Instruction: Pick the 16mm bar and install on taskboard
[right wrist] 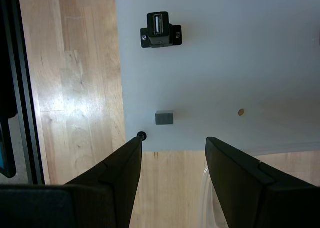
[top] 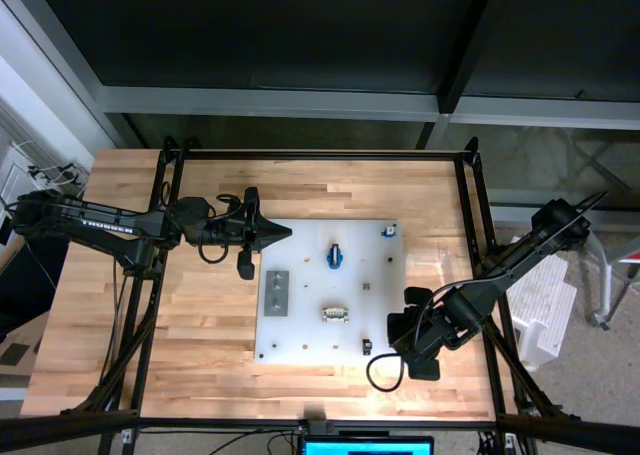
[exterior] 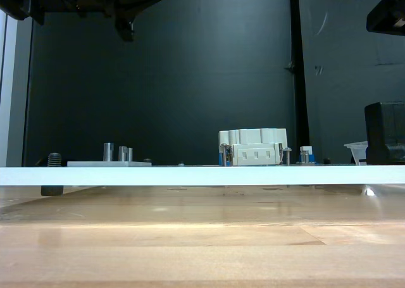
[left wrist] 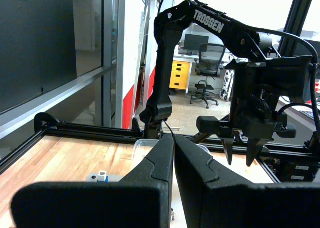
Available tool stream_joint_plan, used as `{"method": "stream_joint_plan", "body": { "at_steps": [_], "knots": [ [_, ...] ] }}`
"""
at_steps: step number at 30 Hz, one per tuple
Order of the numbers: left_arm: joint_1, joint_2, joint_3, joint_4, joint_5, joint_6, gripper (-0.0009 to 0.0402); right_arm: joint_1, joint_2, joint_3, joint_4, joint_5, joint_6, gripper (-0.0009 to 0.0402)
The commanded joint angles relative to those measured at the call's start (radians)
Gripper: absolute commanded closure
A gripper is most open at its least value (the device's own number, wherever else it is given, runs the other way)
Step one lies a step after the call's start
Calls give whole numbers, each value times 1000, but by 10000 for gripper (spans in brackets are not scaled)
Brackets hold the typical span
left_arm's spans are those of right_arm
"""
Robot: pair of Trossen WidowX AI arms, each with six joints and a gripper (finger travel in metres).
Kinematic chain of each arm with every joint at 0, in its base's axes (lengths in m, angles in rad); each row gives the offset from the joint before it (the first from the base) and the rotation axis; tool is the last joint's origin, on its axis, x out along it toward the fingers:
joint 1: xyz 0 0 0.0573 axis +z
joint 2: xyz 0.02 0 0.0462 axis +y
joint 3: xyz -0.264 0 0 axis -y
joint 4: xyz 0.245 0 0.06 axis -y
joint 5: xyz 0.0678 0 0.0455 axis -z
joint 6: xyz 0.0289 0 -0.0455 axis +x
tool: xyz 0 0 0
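Neither gripper holds a bar. Two short metal pegs [exterior: 108, 152] stand in the grey block [top: 275, 293] on the left part of the white taskboard [top: 300, 345]; I cannot tell whether one of them is the 16mm bar. My left gripper [top: 283, 233] hovers high over the board's far left edge, shut and with nothing in it [left wrist: 174, 140]. My right gripper [top: 402, 327] hangs above the board's near right edge, pointing down. It is open with nothing between its fingers [right wrist: 173, 140], and a small grey square [right wrist: 164, 117] lies on the board below it.
On the board are a blue part [top: 335, 256], a beige connector [top: 336, 315] and a black USB socket [right wrist: 160, 30]. A screw head [right wrist: 142, 135] marks the board's corner. A clear container rim [right wrist: 204, 188] lies just off the board. A black frame [top: 470, 225] rings the table.
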Motion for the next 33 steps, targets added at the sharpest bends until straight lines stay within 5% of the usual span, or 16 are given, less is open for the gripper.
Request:
{"method": "stream_joint_plan", "body": {
  "at_steps": [1,9,14,22,33],
  "knots": [
    [0,0,0,0,0,0,393,0,1,-2,0,1,0,223],
    [0,0,0,0,0,0,393,2,-5,-6,2,29,-8,239],
    [0,0,0,0,0,0,393,-23,-72,-31,11,95,-58,256],
    [0,0,0,0,0,0,393,-162,-231,-85,69,215,-209,294],
    [0,0,0,0,0,0,393,-406,-458,-228,486,235,-534,391]
  ]
}}
